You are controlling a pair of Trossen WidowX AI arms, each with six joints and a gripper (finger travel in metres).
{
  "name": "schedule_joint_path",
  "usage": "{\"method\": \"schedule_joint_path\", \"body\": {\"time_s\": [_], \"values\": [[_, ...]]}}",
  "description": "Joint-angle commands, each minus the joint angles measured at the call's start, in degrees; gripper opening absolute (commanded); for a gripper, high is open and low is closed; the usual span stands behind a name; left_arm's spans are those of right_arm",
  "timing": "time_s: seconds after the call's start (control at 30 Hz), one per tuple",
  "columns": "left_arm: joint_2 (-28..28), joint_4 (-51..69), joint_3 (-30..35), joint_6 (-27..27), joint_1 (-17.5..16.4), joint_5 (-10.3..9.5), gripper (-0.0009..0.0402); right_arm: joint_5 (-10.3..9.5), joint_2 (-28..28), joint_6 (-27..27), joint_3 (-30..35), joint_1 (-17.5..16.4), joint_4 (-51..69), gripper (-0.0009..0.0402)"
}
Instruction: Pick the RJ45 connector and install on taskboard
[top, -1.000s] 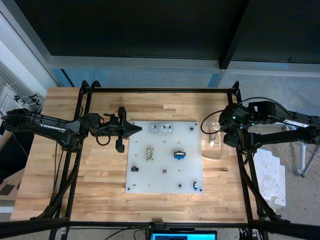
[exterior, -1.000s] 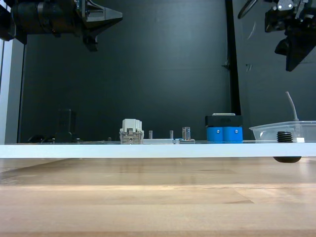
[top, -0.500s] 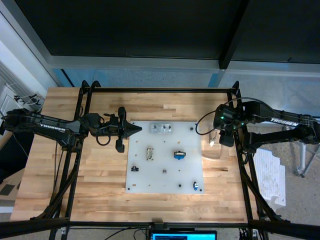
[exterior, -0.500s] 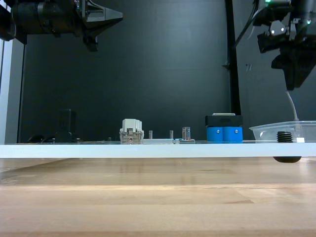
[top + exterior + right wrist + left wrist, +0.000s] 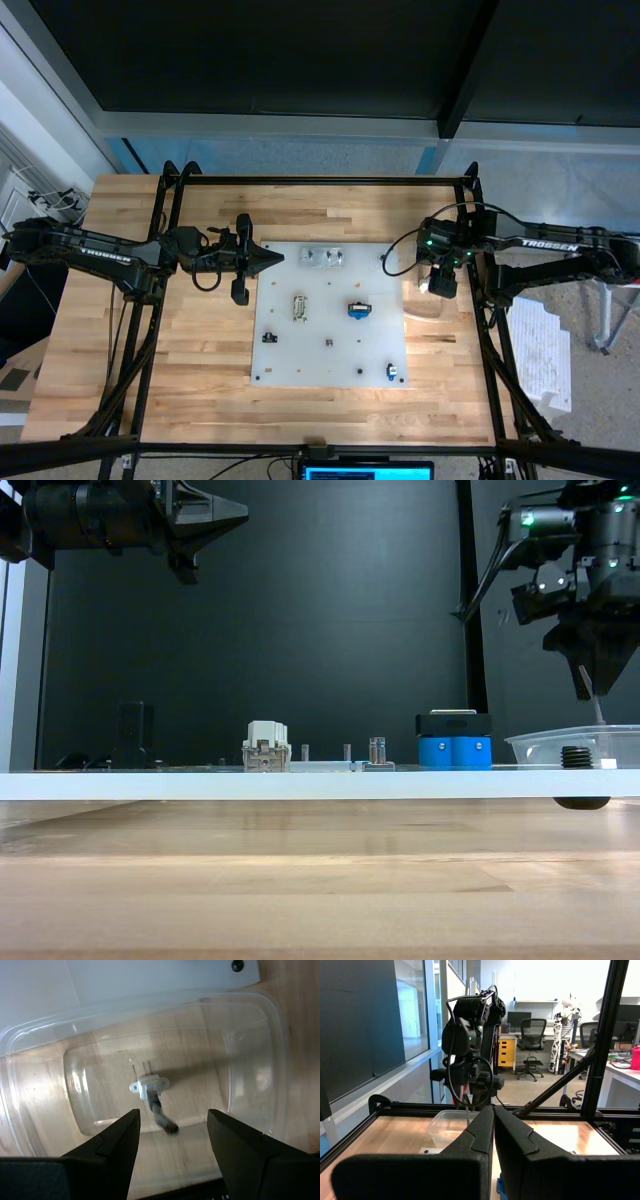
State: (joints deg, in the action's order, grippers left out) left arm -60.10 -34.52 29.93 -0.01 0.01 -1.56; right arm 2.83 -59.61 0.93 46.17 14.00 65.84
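RJ45 connector (image 5: 149,1085) lies on the floor of the clear tray (image 5: 270,1010), a short cable (image 5: 162,1117) rising from it. The tray sits on the table (image 5: 200,380), just beside the right edge of the taskboard (image 5: 320,350).

Nearest on the board is a blue fitting (image 5: 392,373) at the near right corner; two silver fittings (image 5: 325,258) stand by the far edge.

The right gripper (image 5: 172,1112) hangs point-down over the tray, its tips above the rim. Its fingers (image 5: 117,1145) are spread wide to either side of the connector and hold nothing.

The left gripper (image 5: 275,258) is level and high above the board's far left edge. It points right, with its fingers (image 5: 517,1140) pressed together and nothing between them.
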Motion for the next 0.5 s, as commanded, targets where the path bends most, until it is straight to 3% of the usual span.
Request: {"method": "schedule_joint_path", "body": {"time_s": [0.03, 0.17, 0.5], "values": [[0.0, 0.0, 0.0, 0.0, 0.0, 0.02, 0.0, -0.09, -1.0, -0.3, -0.8, -0.2, -1.2, 0.0185], [0.0, 0.0, 0.0, 0.0, 0.0, 0.02, 0.0, -0.94, -1.2, -0.4, -2.4, -0.6, -2.7, 0.0185], [0.0, 0.0, 0.0, 0.0, 0.0, 0.02, 0.0, -0.94, -3.7, -0.3, -2.4, -1.7, -3.1, 0.0185]]}}
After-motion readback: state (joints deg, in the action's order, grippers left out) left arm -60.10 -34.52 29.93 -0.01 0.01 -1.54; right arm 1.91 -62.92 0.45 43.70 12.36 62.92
